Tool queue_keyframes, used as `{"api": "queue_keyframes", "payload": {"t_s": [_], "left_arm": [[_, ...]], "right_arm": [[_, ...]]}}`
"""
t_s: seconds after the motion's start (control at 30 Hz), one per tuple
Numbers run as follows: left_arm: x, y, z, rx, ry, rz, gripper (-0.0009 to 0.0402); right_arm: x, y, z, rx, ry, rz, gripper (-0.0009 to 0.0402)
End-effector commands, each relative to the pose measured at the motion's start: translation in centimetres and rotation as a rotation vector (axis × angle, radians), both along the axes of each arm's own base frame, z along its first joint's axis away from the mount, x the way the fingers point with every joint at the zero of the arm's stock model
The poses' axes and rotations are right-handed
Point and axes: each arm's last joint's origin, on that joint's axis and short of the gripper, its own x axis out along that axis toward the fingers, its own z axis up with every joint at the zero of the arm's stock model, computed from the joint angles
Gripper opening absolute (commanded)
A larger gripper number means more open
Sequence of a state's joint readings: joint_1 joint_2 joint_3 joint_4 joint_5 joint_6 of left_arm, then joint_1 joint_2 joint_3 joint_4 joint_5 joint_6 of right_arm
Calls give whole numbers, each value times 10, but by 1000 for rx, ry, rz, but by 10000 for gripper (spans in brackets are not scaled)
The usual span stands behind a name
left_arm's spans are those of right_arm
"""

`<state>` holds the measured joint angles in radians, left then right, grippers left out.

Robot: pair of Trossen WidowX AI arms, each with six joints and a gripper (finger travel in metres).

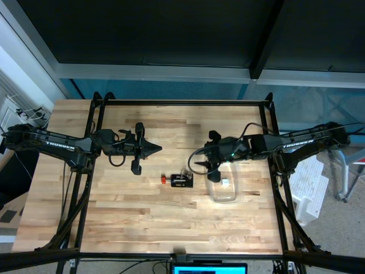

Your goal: Pick the rca connector and install on the hub

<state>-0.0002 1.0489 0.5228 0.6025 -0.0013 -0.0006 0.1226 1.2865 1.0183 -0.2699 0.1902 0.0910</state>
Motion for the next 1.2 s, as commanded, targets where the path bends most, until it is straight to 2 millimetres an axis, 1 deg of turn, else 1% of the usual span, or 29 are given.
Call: {"api": "queue_keyframes", "payload": {"t_s": [0.03, 0.17, 0.3, 0.47, 0.6, 0.67, 0.73, 1.03, 1.2], "left_arm": [[0, 0, 0, 0, 0, 0, 0], [0, 0, 0, 0, 0, 0, 0], [0, 0, 0, 0, 0, 0, 0], [0, 0, 0, 0, 0, 0, 0], [0, 0, 0, 0, 0, 0, 0], [0, 0, 0, 0, 0, 0, 0], [0, 0, 0, 0, 0, 0, 0], [0, 0, 0, 0, 0, 0, 0], [0, 0, 0, 0, 0, 0, 0]], "right_arm": [[-5, -4, 7, 5, -116, 4, 133], [-14, -6, 9, 9, -237, 4, 104], [-23, -8, 7, 32, -329, 26, 78], [-32, -9, 2, 45, -433, 38, 44], [-38, -12, -3, 49, -486, 31, 13], [-40, -13, -5, 58, -516, 54, -3], [-41, -14, -7, 66, -540, 71, 3], [-42, -26, -14, 49, -568, 67, 0], [-42, -27, -15, 33, -566, 69, 0]]}}
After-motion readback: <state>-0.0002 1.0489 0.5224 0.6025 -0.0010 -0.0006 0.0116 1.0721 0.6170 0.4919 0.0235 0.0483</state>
